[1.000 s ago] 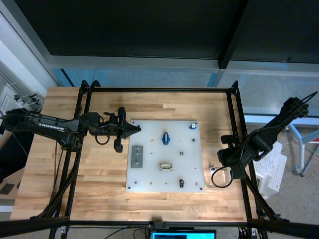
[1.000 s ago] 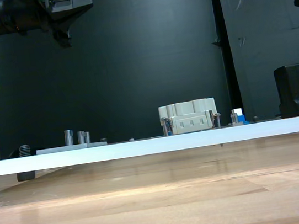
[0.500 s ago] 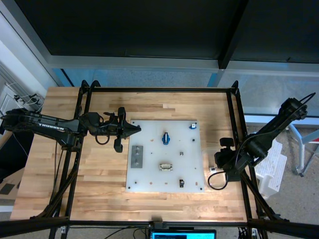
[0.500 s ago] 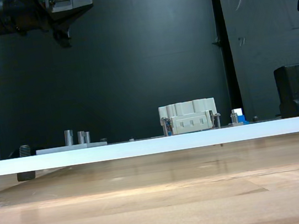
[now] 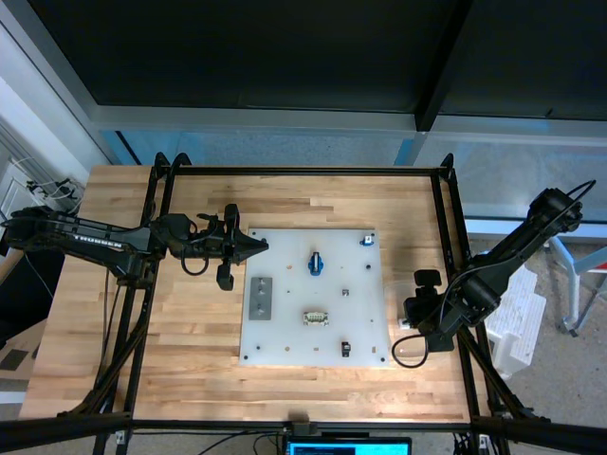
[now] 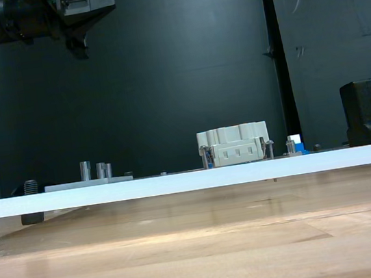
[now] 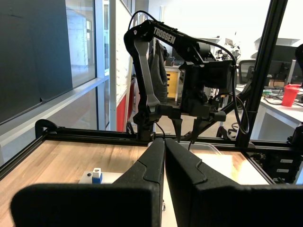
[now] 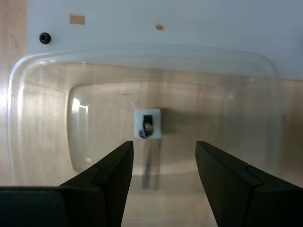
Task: Pick the USB connector and install on taskboard
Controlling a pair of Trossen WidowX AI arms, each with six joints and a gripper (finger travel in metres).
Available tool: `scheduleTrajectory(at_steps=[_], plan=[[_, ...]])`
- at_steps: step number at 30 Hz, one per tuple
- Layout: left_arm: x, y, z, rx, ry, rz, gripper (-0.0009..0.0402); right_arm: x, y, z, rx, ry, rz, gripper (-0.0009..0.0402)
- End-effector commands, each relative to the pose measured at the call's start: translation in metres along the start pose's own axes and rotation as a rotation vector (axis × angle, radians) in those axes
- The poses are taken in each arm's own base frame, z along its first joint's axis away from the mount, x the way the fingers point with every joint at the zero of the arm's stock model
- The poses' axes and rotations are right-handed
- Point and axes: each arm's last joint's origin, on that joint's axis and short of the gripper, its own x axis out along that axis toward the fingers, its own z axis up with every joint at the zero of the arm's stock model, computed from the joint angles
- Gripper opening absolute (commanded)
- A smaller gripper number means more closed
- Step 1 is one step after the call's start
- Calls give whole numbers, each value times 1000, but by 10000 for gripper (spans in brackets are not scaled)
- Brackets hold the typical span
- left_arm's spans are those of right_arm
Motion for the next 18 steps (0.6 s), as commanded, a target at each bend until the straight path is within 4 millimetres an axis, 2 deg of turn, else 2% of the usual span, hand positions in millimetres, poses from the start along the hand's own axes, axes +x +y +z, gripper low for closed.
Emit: scheduleTrajectory(at_steps=[1, 18], plan=[[0, 0, 0, 0, 0, 0, 0, 7, 2, -1, 0, -3, -3, 186], [0, 0, 0, 0, 0, 0, 0, 32, 1, -9, 10, -41, -8, 185]])
